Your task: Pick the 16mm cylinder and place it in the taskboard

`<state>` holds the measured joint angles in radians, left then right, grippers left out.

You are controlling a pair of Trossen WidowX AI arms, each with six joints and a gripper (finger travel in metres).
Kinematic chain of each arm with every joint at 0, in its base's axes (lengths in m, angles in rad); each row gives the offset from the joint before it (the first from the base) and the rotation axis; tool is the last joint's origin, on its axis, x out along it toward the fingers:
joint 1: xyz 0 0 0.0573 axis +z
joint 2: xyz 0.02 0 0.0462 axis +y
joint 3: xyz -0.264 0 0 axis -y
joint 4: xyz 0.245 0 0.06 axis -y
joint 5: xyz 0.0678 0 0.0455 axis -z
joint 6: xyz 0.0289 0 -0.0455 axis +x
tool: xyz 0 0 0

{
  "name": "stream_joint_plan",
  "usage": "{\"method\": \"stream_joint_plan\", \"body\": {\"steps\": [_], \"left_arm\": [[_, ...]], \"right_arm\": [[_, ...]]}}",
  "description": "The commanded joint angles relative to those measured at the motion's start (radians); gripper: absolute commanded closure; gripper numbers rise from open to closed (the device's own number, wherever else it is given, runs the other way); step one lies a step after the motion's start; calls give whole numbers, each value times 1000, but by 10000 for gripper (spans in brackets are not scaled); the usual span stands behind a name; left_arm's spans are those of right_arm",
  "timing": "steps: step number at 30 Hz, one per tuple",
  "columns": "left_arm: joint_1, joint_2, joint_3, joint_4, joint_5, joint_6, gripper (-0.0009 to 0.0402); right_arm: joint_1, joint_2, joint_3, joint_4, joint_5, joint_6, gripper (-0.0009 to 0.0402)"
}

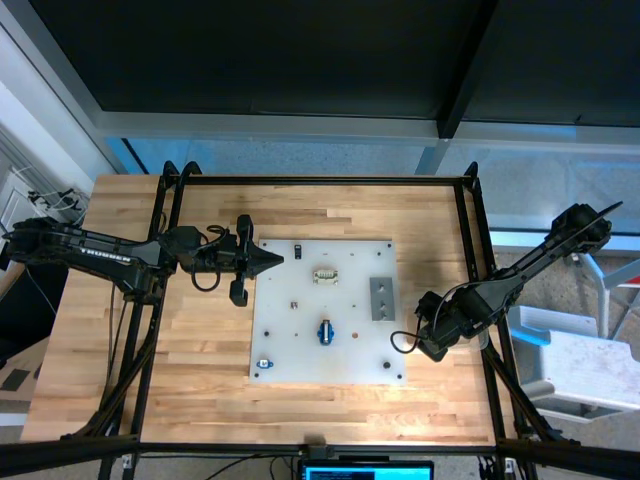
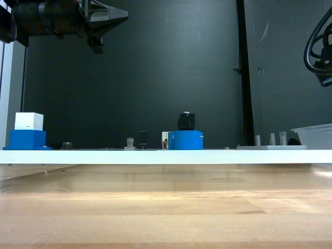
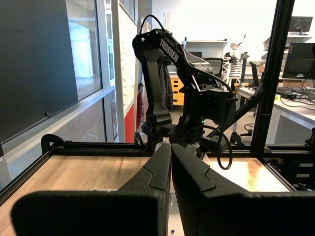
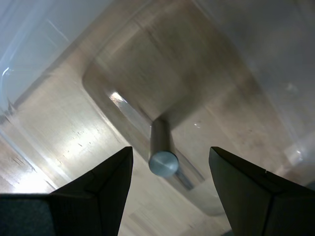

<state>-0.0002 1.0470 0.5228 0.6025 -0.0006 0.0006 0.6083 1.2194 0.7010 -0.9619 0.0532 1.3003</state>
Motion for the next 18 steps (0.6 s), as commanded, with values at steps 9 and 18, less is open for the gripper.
{"method": "stream_joint_plan", "body": {"steps": [9,18], "left_arm": [[0,0,0,0,0,0,393],[0,0,0,0,0,0,393]], "right_arm": [[0,0,-31,25,0,1,178],[0,0,-39,39,6,1,209]]}}
